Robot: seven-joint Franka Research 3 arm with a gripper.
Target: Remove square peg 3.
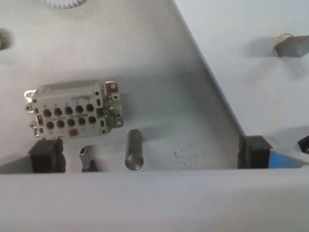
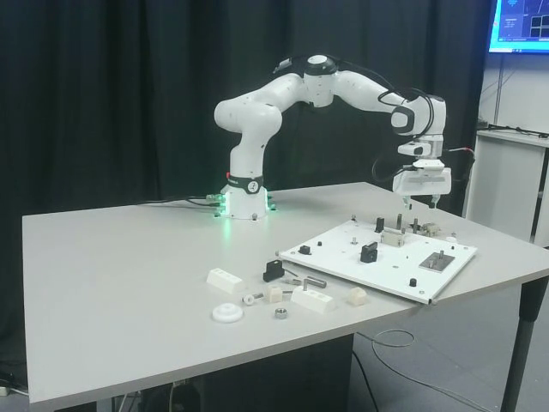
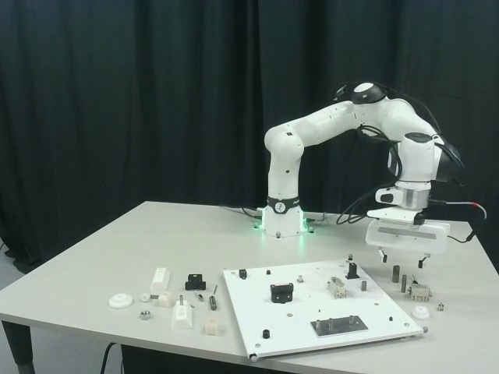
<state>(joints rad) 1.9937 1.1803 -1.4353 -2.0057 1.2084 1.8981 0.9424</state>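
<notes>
Table (image 3: 93, 265): grey; arm (image 3: 312, 128) bolted at far edge, green light at its base.
Near-left corner area: loose parts laid on the table, incl. white disc (image 3: 120, 300), white block (image 3: 160, 278), black clip (image 3: 195, 281); all well apart from gripper.
Board (image 3: 312, 308): white, laid flat towards the table's near-right part; black block (image 3: 281, 291) held mid-board, grey plate (image 3: 339, 324) with two pins seen nr its near edge.
Square peg (image 1: 291, 46): a square-sided grey peg is seen upright in the board, nr the board's right edge; whether it is no. 3 cannot be told. Not touched by anything.
Gripper (image 3: 403, 260): held above the table just off the board's right edge, pointed down, clear of all parts. Jaws: spread wide, nothing held between them; black fingers (image 1: 47, 154) seen either side in wrist view.
Under gripper: connector (image 1: 72, 113) laid on the table beside the board's right edge; round pin (image 1: 134, 150) stood just beside it, not touching.
Gear (image 3: 421, 312): white, laid on the table nr the board's near-right corner.
</notes>
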